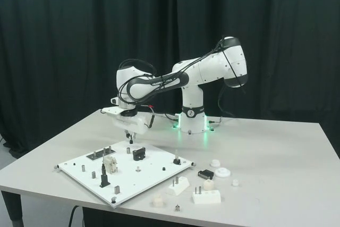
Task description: Insert bolt 4.
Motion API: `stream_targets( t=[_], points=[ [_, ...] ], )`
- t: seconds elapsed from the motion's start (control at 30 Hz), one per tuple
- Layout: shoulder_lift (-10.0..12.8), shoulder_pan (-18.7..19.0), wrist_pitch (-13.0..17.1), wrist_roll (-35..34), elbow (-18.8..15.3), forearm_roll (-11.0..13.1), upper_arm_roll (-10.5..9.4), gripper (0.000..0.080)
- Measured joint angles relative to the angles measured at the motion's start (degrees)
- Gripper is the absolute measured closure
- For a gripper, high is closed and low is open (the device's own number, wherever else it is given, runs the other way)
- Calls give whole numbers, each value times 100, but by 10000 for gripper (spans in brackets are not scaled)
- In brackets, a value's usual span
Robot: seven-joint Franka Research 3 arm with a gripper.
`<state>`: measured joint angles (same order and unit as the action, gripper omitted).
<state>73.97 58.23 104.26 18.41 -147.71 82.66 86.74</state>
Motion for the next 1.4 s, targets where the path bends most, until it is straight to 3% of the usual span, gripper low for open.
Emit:
stream_targets(
  t=[0.57, 1.4],
  points=[
    [3, -4, 203, -113, -6, 225, -169, 577],
    [5, 5, 202, -221, -13, 230, -215, 577]
  ],
)
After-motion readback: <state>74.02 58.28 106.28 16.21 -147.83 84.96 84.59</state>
